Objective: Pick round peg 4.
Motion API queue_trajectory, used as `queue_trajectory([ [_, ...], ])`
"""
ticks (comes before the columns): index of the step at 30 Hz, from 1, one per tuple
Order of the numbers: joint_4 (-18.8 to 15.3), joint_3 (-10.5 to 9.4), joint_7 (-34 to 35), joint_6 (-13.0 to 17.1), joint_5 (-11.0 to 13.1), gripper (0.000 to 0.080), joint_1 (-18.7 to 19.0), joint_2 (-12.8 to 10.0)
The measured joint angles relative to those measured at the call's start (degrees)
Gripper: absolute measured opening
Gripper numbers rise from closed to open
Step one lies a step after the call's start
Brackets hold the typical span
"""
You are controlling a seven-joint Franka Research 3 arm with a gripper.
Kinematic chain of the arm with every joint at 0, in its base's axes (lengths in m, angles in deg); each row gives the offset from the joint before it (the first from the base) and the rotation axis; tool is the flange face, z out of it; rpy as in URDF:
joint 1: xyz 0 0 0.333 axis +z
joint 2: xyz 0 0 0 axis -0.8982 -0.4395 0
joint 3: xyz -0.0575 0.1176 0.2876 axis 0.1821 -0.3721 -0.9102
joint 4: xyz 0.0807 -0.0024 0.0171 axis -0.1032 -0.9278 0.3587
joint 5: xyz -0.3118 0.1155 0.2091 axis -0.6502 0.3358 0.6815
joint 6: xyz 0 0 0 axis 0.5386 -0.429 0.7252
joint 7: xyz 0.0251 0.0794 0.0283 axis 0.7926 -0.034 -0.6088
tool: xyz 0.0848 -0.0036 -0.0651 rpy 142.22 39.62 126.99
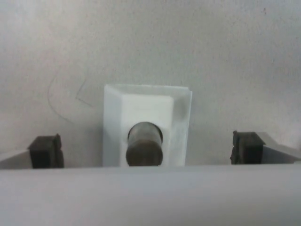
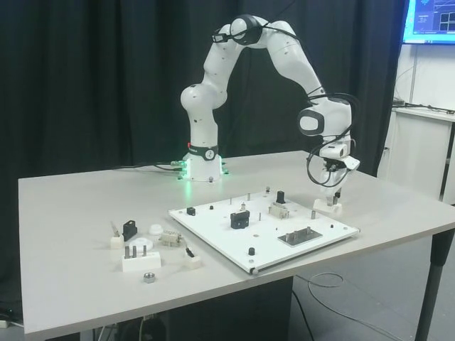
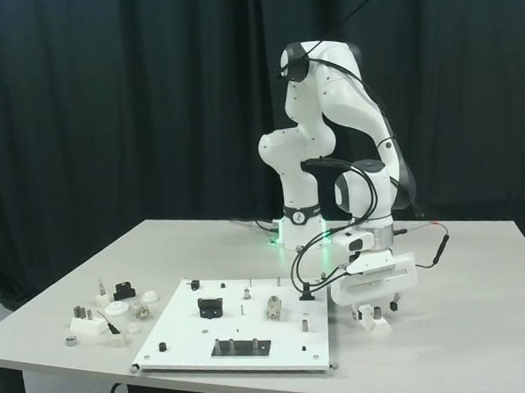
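In the wrist view a dark grey round peg (image 1: 145,143) stands upright in a white holder block (image 1: 146,123) on the grey table. My gripper (image 1: 146,150) is open, with one black fingertip (image 1: 46,151) on each side of the peg and a wide gap to both. From the first room view the gripper (image 2: 332,190) hangs just above the holder (image 2: 327,207), off the far right corner of the white board. The second room view has the gripper (image 3: 373,304) low over the same holder (image 3: 373,321), whose peg is mostly hidden by the hand.
A white assembly board (image 2: 302,220) lies mid-table with black and grey fittings and a grey plate (image 2: 299,236). Several small loose parts and a white block with pegs (image 2: 140,261) sit at the left. The arm's base (image 2: 201,169) stands at the back.
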Motion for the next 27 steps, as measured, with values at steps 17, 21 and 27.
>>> queue_trajectory([
  [17,0.03,0.02,0.00,0.62,0.00,0.0312,-0.31,-0.33],
  [21,0.03,0.02,0.05,0.62,0.02,0.0312,-0.31,-0.17],
  [27,0.03,0.02,0.06,0.62,0.02,0.0144,-0.32,-0.10],
])
